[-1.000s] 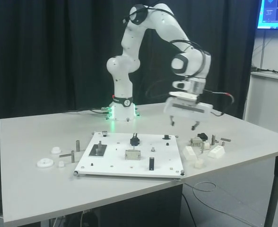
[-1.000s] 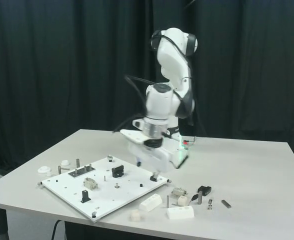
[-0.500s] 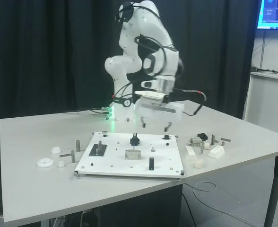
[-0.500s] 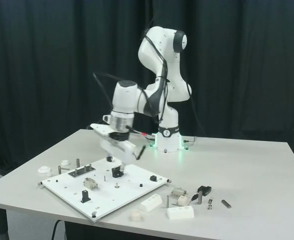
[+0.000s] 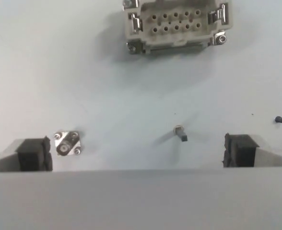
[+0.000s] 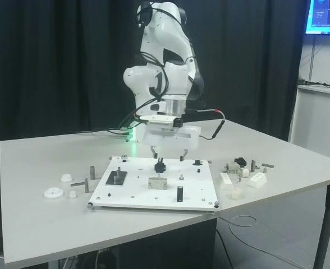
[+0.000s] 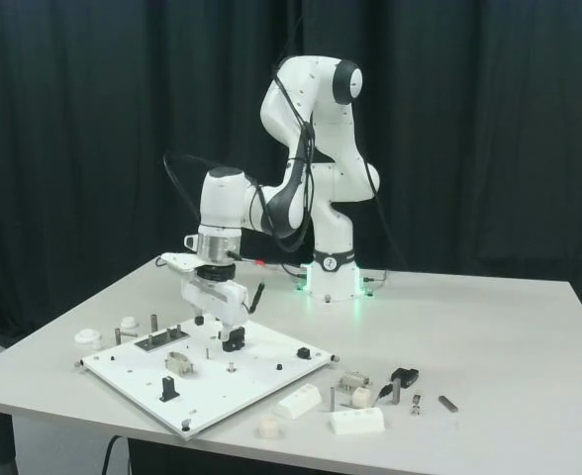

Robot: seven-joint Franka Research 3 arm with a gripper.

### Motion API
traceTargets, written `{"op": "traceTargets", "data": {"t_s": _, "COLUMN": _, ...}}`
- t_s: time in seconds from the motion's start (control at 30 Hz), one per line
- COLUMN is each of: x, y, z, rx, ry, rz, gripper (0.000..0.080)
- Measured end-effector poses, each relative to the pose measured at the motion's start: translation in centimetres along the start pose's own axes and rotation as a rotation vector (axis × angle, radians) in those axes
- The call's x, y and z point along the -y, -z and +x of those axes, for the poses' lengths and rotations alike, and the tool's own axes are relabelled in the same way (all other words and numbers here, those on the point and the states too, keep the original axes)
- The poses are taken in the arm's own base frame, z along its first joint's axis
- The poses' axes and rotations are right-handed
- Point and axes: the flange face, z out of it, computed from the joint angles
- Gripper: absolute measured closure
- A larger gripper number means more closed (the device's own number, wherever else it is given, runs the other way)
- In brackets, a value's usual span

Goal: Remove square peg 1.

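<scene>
The arm [image 6: 162, 61] reaches over the white board [image 6: 198, 185], gripper [image 6: 168, 154] hanging above it with fingers spread wide, holding nothing. On the board, the peg [image 5: 180, 133] stands upright between the fingertips, near the multi-pin connector [image 5: 177, 24].

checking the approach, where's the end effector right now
In the first room view the end effector hangs open over the far middle of the white board, just above the black part standing there, touching nothing.

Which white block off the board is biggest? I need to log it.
The block at the table's near edge, second room view; the others look shorter.
</scene>
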Motion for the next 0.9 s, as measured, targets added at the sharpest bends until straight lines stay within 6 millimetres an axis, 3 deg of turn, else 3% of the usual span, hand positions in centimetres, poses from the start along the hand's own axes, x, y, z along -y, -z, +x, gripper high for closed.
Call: {"op": "traceTargets", "data": {"t_s": 0.9, "x": -2.4, "y": -3.4, "z": 1.6, "rx": 0.012, "ry": -0.012, "rz": 0.023, "gripper": 0.0003}}
